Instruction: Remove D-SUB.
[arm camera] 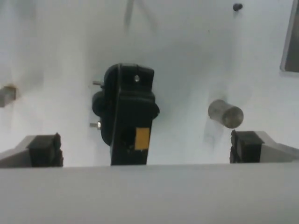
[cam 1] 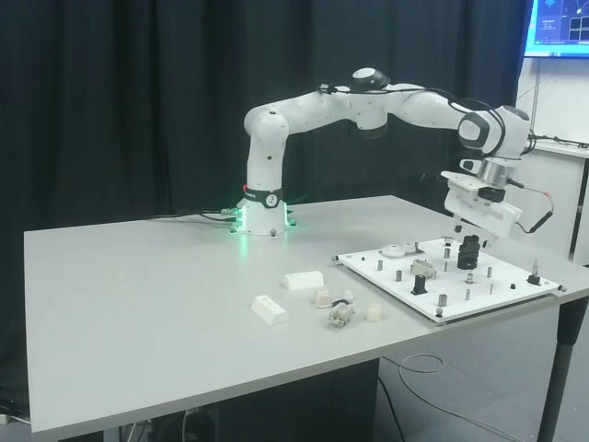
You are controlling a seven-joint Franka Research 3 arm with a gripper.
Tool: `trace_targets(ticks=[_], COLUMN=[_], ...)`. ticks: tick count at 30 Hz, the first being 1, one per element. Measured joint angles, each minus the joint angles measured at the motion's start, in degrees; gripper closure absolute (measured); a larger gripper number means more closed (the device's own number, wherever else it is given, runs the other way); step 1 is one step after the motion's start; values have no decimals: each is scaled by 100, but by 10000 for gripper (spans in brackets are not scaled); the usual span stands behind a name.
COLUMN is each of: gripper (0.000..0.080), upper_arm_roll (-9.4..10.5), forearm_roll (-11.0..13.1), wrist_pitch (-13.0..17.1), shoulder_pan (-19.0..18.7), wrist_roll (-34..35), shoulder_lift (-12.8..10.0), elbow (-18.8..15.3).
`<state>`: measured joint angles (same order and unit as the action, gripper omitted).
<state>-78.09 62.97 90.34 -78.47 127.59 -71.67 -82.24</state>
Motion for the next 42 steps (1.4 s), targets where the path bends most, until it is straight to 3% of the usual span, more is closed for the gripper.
trace_targets(ticks=[10,32,33,37,38,42], gripper=[3,3,120,120,296,296], upper_arm_roll=[25,84,84,84,84,84], forearm_roll=[-55,46,46,46,46,46], wrist_pitch=[187,202,207,223,224,232], shoulder_pan=[-71,-117,-118,-120,-120,-120], wrist_roll=[38,38,38,37,37,37], shoulder_lift=[-3,1,1,4,5,9], elbow=[-199,-265,-265,-265,-265,-265])
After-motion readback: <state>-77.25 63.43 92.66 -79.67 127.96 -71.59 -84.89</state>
